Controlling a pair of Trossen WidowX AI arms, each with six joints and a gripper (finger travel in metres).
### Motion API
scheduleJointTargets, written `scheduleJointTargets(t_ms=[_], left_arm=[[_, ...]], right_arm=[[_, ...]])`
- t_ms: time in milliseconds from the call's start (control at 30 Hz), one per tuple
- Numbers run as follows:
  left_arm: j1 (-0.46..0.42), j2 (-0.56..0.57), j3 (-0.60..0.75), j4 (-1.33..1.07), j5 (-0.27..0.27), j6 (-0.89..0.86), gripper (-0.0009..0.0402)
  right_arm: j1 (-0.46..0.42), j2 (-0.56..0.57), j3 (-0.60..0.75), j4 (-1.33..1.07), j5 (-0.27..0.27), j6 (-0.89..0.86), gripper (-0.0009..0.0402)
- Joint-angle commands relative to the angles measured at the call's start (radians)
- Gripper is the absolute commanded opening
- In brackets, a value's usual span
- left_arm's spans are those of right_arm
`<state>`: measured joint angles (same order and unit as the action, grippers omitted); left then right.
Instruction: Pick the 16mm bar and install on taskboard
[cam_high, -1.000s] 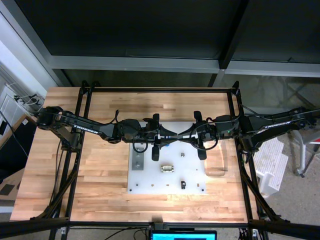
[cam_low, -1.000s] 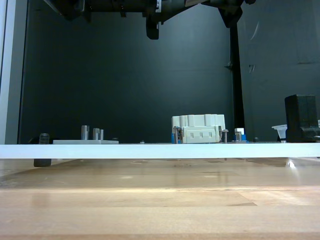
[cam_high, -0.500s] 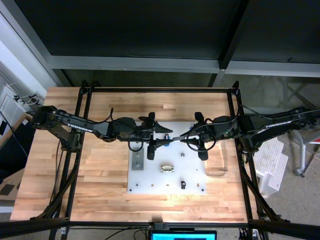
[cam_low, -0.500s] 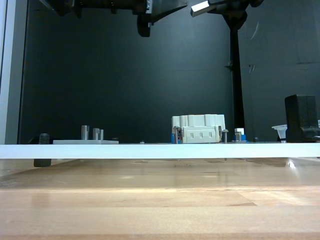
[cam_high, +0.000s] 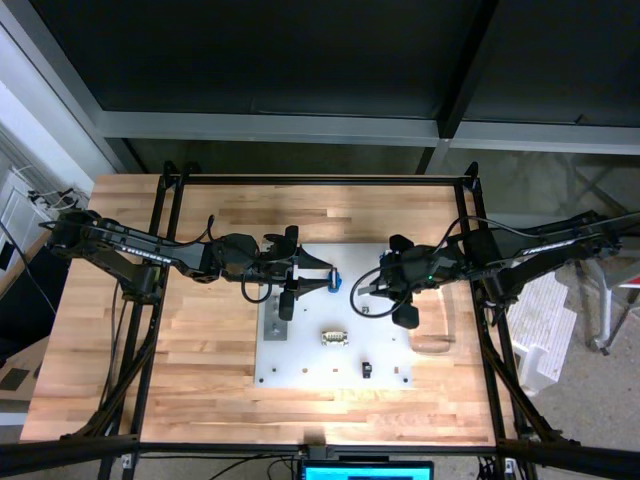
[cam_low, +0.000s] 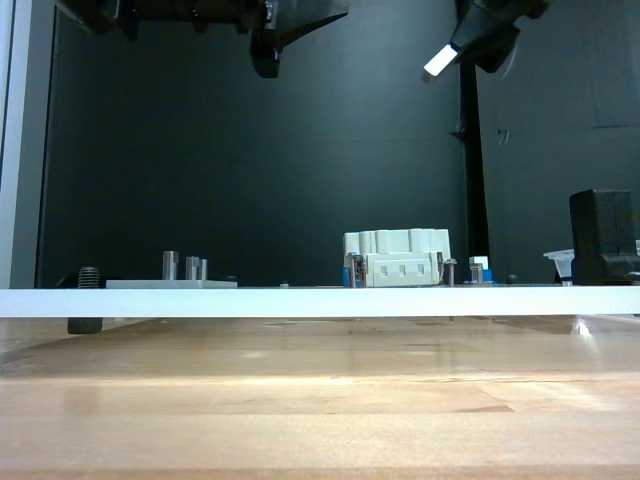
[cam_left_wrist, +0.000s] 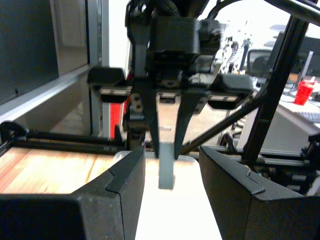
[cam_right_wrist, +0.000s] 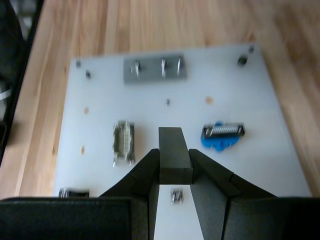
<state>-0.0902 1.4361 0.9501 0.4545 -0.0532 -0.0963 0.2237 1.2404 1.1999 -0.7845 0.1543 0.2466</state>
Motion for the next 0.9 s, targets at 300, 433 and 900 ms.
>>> scheduleJointTargets(t_ms=[300,433,900], left_arm=[[0.000,-0.003,0.001,-0.031,0.020,0.006,0.0141],[0.001,-0.003,0.001,-0.031,0.019,0.007,0.0141],[0.001,-0.002,0.001,-0.030,0.019,0.007,0.0140]], right_arm=[[0.058,0.189,0.216,-0.323,-0.009,0.061,0.0000],[0.077,0.226,0.245,-0.366,-0.019,0.089,0.0000],[0.177,0.294,0.242,-0.444,-0.079,0.209,0.0000]])
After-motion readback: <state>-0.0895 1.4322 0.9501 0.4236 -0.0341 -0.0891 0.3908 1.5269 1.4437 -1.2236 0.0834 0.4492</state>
